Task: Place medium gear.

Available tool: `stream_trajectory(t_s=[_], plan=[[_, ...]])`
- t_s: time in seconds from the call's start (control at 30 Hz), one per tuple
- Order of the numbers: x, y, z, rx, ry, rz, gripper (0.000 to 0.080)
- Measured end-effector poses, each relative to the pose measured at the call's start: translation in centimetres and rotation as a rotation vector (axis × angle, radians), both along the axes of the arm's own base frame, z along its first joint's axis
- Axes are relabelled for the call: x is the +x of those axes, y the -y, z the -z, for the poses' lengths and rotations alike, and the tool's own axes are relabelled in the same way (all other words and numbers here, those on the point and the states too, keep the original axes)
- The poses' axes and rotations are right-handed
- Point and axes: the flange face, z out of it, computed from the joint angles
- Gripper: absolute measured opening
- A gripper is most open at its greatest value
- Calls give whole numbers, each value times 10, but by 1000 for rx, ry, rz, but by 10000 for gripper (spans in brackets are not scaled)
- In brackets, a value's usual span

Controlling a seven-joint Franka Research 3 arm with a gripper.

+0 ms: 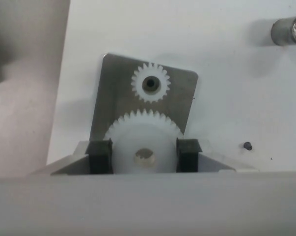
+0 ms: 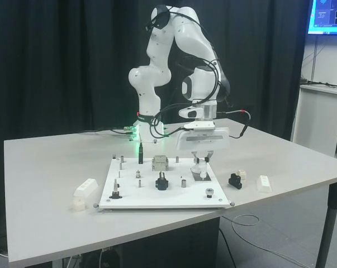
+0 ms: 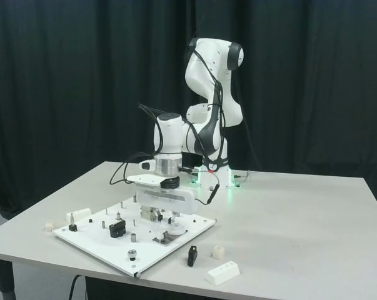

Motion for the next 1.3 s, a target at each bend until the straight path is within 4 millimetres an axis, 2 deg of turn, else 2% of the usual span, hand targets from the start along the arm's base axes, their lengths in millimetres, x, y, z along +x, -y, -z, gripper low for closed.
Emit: stream_trajectory(t_s=[0.9,1.1,1.3], plan=[[0,-2,-6,4,2,-26,278],[1,-11,-7,7,3,-49,278],[2,-31,-8,15,5,-83,278]])
